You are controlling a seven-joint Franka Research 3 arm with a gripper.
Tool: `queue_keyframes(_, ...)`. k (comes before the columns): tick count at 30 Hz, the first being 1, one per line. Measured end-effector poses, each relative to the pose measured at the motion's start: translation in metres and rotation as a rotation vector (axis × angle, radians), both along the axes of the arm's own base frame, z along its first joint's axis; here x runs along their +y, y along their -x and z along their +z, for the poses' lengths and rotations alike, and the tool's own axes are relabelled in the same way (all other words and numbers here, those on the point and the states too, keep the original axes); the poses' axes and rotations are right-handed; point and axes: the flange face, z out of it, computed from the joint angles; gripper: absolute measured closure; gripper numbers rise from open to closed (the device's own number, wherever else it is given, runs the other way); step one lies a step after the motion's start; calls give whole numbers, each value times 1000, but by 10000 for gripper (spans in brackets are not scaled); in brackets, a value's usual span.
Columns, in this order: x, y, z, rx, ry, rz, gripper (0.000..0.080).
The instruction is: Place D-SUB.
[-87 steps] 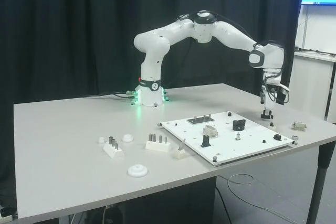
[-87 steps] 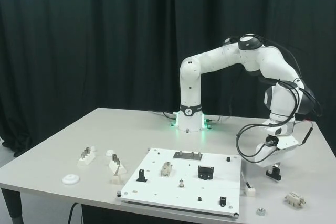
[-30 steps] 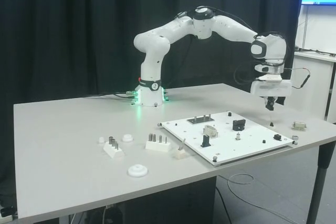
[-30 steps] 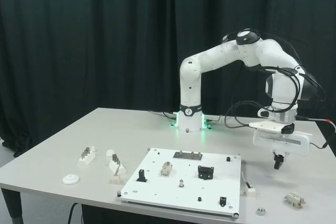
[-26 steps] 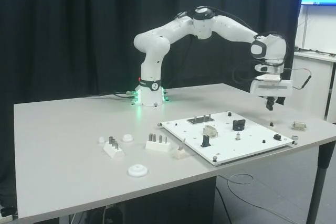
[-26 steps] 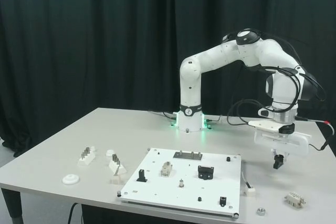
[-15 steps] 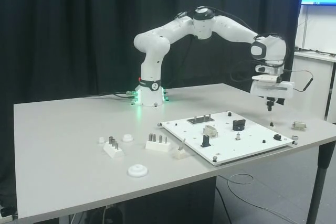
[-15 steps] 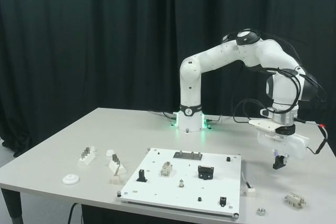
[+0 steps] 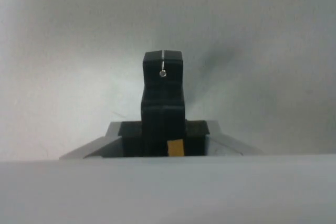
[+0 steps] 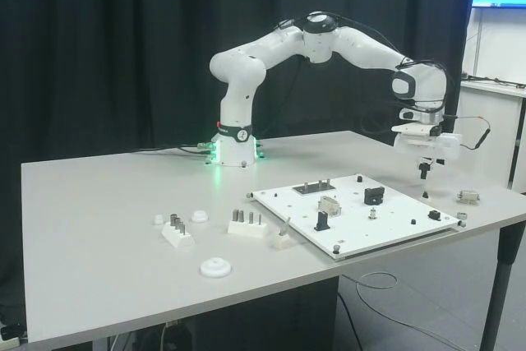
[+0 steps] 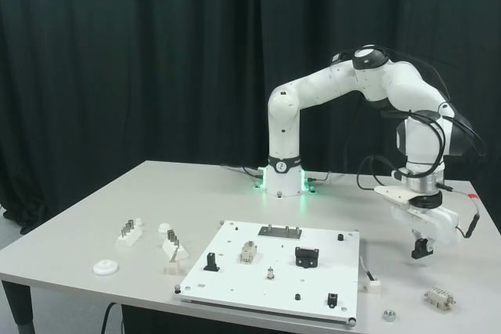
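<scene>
Grey tabletop [image 11: 196, 193] carries the D-SUB [image 11: 439, 298] near its front right corner, small, rigid, likely light, best pinched across its long flanks; gripper [image 11: 422, 249] hovers empty, fingers closed together.

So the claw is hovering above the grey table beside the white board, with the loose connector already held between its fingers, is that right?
Not quite: the claw does hover above the grey table beside the white board, but it holds nothing. The second room view shows the loose connector lying on the table, apart from the claw.
</scene>
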Motion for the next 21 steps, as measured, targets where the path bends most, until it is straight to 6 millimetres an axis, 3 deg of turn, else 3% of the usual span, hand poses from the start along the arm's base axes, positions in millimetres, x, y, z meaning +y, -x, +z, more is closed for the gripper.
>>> queue_keyframes(21, 6, 4, -17, -13, 16, 13, 648)
